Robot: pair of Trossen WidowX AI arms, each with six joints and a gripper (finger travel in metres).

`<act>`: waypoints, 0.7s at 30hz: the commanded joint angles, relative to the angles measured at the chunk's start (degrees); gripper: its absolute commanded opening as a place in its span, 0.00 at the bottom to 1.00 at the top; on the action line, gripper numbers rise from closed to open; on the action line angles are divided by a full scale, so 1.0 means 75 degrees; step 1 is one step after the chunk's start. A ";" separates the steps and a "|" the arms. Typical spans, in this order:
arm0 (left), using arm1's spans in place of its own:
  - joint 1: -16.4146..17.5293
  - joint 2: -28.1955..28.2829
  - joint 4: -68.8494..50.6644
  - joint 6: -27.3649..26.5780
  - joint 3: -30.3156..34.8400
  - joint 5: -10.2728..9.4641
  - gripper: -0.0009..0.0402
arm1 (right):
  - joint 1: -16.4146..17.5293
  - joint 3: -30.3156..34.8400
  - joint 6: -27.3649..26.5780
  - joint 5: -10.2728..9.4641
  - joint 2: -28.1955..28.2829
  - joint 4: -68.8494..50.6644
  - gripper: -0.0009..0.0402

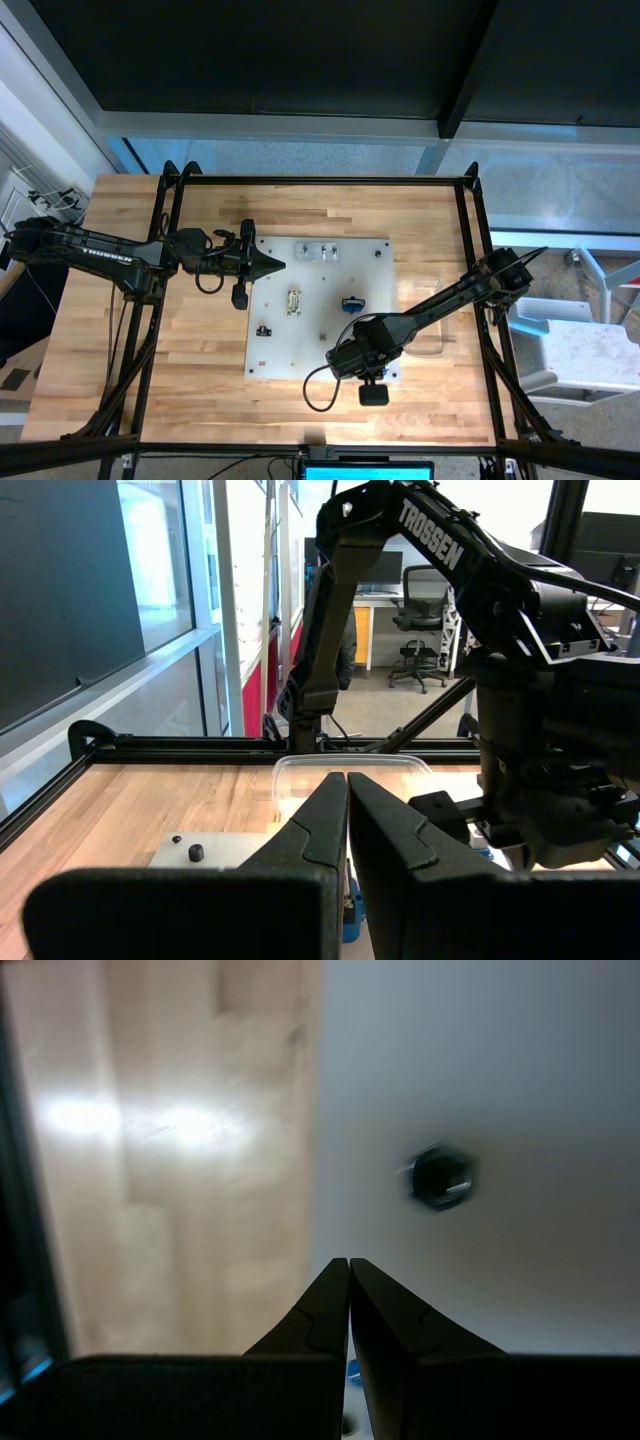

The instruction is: Pick the M12 fastener and fasten on the M12 threads

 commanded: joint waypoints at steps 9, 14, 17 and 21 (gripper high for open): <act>0.0000 0.0000 0.0000 0.0000 0.0003 0.0000 0.02 | -0.0012 -0.0012 0.0061 0.1492 -0.0009 0.0076 0.02; 0.0000 0.0000 0.0000 0.0000 0.0003 0.0000 0.02 | 0.0000 -0.0143 0.0061 0.1501 -0.0009 0.0291 0.02; 0.0000 0.0000 0.0000 0.0000 0.0003 0.0000 0.02 | 0.0003 -0.0265 0.0061 0.1495 -0.0009 0.0434 0.02; 0.0000 0.0000 0.0000 0.0000 0.0003 0.0000 0.02 | 0.0017 -0.0321 0.0064 0.1492 -0.0009 0.0484 0.02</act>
